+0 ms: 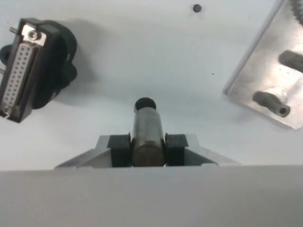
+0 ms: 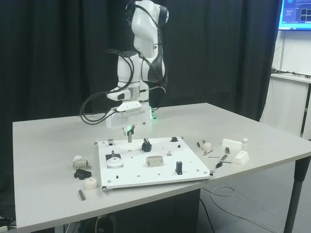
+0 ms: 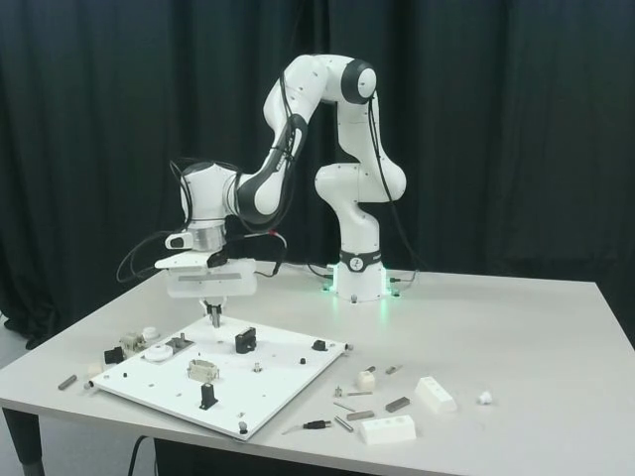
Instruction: Place round peg 4.
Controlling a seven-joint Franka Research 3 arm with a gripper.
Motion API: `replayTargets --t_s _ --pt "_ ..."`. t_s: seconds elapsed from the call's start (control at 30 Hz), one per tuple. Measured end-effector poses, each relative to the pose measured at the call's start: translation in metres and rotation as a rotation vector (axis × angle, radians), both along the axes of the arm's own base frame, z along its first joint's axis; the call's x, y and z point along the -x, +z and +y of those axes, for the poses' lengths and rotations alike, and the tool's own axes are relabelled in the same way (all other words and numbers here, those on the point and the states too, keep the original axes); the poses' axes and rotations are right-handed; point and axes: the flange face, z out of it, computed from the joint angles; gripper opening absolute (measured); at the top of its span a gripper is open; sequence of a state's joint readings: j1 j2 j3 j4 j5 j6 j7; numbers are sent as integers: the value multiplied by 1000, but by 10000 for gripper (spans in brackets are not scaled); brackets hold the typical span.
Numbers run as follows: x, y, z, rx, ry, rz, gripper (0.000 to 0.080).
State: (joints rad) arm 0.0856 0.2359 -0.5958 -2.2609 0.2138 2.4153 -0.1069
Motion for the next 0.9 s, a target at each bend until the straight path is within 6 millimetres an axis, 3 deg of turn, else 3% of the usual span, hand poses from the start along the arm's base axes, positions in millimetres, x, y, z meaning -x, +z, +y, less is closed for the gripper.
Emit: replayTargets --t_s 0.9 --pt "-6 13 -5 -12 2 16 149"
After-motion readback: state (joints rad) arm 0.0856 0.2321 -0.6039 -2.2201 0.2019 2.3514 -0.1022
